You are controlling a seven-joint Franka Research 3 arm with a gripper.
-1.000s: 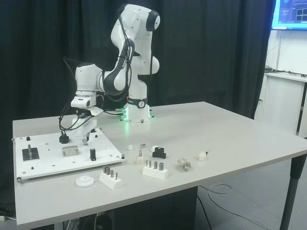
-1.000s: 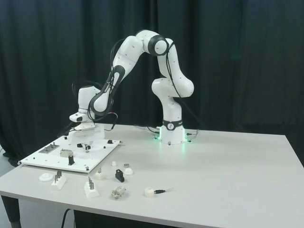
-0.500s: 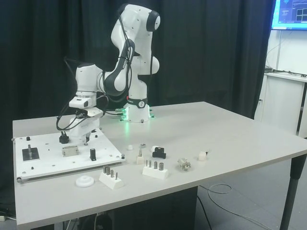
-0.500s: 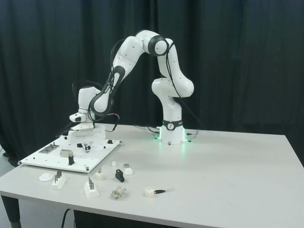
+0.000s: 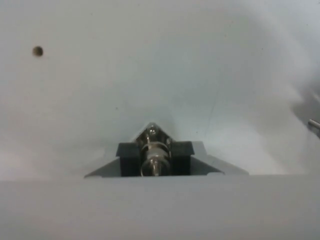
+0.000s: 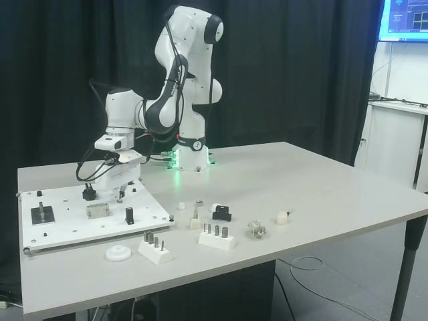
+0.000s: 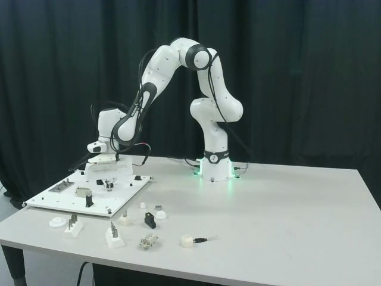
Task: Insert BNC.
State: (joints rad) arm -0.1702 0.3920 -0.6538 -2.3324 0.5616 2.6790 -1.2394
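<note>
A grey table stands before black curtains, with a white board at the left of both room views and small parts scattered beside it. Only the wrist view shows the BNC connector, clamped between the black fingers of the gripper above the board. The white arm arches from its green-lit base down toward the board's far side.

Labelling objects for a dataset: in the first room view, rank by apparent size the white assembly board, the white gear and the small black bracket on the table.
1. White assembly board
2. White gear
3. Black bracket; close to the gear, so that order is unsure.
</note>
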